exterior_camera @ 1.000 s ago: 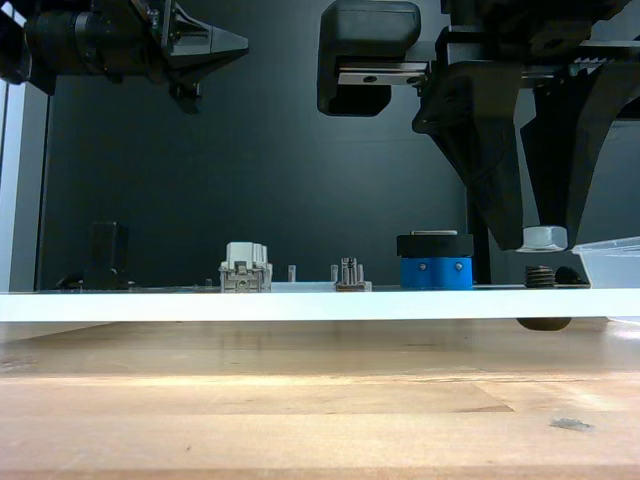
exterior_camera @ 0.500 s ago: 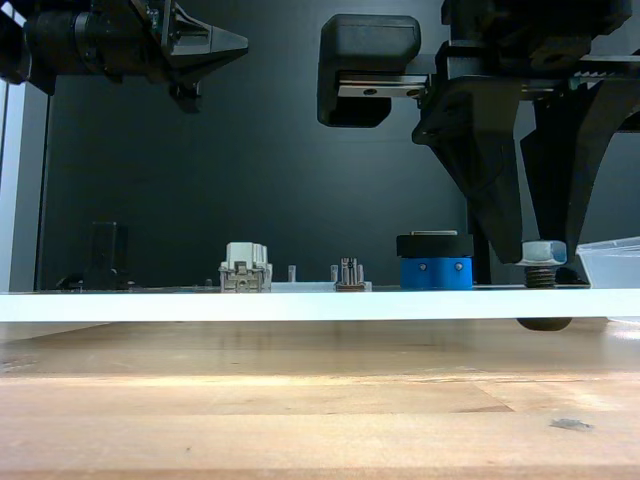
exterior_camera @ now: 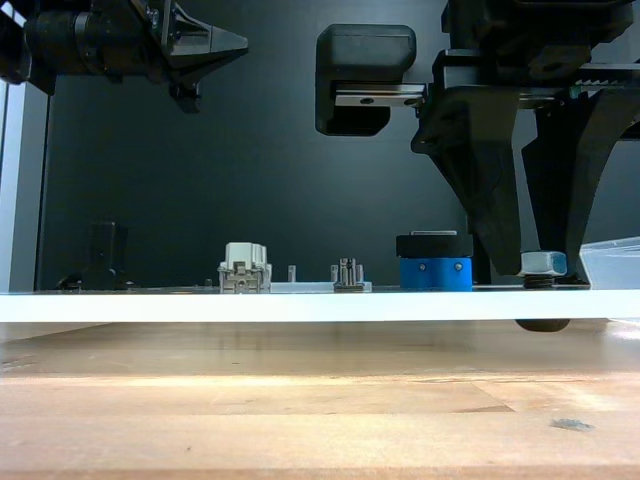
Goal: Pick the M12 fastener and fasten on the M12 threads
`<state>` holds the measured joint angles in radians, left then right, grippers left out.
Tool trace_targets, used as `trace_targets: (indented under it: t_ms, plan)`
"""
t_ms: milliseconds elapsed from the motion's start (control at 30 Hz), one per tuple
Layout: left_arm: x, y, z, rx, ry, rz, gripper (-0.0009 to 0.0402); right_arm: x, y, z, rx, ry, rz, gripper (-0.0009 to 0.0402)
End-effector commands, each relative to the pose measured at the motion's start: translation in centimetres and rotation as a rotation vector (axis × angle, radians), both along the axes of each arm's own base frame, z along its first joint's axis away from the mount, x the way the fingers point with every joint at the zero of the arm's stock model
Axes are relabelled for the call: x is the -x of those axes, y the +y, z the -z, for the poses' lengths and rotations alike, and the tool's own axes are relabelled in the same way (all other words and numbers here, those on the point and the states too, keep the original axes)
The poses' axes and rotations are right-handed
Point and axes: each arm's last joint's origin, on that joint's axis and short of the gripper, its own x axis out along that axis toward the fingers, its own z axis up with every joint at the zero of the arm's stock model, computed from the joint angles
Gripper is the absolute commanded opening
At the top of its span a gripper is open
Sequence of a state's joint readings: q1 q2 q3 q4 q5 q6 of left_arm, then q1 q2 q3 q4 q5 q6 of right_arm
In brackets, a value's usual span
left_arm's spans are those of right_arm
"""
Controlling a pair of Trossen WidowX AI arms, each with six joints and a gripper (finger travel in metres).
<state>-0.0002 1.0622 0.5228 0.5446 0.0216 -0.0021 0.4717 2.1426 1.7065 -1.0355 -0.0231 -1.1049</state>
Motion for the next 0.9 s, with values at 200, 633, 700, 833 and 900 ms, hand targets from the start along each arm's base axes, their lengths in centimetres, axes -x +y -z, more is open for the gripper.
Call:
trace_targets:
  t_ms: [200,633,700,833,900]
  plan:
    - [0.0,0.01,0.0,0.0,0.0,0.0,0.0,-0.01,-0.01,0.27,-0.004,0.013,0.15,0.0052]
    - [0.0,0.01,0.0,0.0,0.0,0.0,0.0,0.38,-0.21,-0.22,-0.036,0.067,0.78,0.0052]
    - [0.0,0.0,0.0,0.0,0.0,0.0,0.0,0.49,-0.25,-0.34,-0.038,0.078,0.893,0.0052]
    - [0.0,0.0,0.0,0.0,0.0,0.0,0.0,0.68,-0.36,-0.46,-0.04,0.1,1.148,0.0052]
    - [0.0,0.0,0.0,0.0,0.0,0.0,0.0,0.68,-0.38,-0.48,-0.048,0.106,1.283,0.0052]
